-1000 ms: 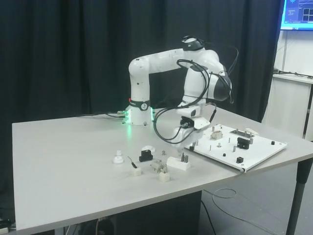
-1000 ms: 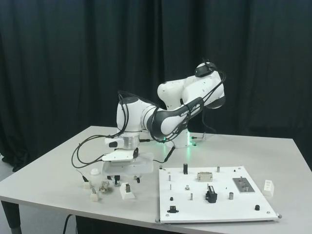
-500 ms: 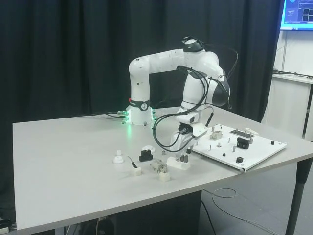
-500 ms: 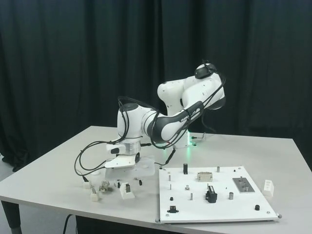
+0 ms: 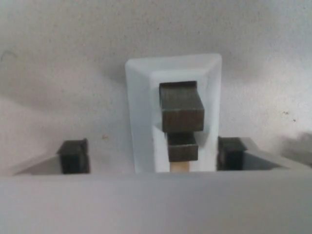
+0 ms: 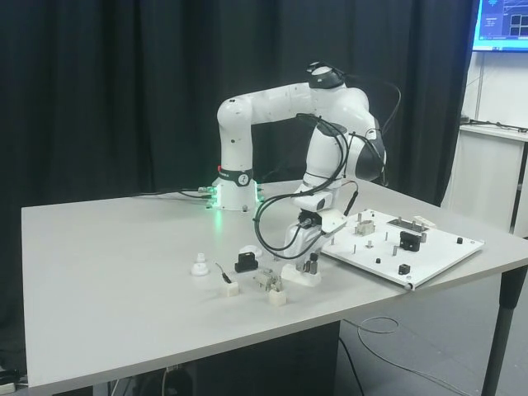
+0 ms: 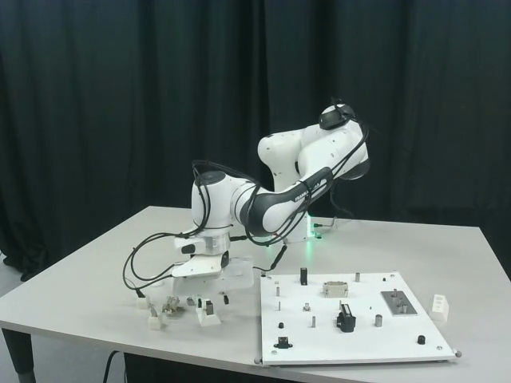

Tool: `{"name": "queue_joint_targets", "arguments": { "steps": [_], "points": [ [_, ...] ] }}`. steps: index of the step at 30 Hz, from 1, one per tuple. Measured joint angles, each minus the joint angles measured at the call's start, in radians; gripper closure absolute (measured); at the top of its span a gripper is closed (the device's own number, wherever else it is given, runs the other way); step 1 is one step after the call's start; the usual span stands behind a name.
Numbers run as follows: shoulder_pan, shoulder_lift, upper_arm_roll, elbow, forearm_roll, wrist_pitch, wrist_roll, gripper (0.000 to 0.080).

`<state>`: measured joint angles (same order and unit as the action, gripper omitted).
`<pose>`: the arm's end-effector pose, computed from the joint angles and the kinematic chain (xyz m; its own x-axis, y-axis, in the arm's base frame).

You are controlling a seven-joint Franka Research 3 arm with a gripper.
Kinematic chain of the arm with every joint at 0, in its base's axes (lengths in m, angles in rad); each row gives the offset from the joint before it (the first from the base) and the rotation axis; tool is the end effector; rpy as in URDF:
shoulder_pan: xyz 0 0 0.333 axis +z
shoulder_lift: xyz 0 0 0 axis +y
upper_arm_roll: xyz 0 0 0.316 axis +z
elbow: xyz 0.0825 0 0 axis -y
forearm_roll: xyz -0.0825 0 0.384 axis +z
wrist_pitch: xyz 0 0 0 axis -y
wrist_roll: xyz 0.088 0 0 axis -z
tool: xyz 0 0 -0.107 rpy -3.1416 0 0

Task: Pick square peg 3.

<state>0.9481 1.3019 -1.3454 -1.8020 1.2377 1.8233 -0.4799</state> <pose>0.6197 -0.0734 0.2042 0.9568 -0.2818 -0.0710 -0.2756 -0.9574 0.0865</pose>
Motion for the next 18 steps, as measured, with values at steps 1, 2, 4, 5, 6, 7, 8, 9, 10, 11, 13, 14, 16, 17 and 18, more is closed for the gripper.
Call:
{"name": "queue_joint_targets", "arguments": {
  "steps": [1, 2, 4, 5, 6, 7, 8, 9, 10, 11, 13, 14, 16, 17, 18],
  "points": [
    [0.000, 0.000, 0.000, 0.000, 0.000, 0.000, 0.000, 0.0114],
    [0.000, 0.000, -0.001, 0.000, 0.001, 0.000, 0.000, 0.0114],
    [0.001, 0.000, -0.002, 0.000, 0.001, 0.001, 0.000, 0.0114],
    [0.001, 0.000, -0.003, 0.000, 0.002, 0.001, 0.001, 0.0276],
    [0.002, 0.000, -0.004, 0.000, 0.002, 0.001, 0.002, 0.0276],
    [0.002, 0.000, -0.005, 0.000, 0.003, 0.000, 0.003, 0.0414],
    [0.003, 0.000, -0.007, 0.000, 0.004, 0.001, 0.005, 0.0414],
    [0.003, -0.001, -0.008, 0.000, 0.005, 0.001, 0.007, 0.0414],
    [0.004, -0.001, -0.008, 0.000, 0.006, 0.001, 0.010, 0.0414],
    [0.004, -0.001, -0.009, 0.000, 0.007, 0.001, 0.013, 0.0414],
    [0.005, -0.001, -0.010, 0.000, 0.007, 0.001, 0.020, 0.0594],
    [0.005, -0.001, -0.010, 0.000, 0.008, 0.001, 0.023, 0.0594],
    [0.005, -0.001, -0.011, 0.000, 0.008, 0.001, 0.027, 0.0594],
    [0.005, -0.001, -0.011, 0.000, 0.008, 0.001, 0.028, 0.0594],
    [0.005, -0.001, -0.011, 0.000, 0.008, 0.001, 0.029, 0.0594]
  ]
}}
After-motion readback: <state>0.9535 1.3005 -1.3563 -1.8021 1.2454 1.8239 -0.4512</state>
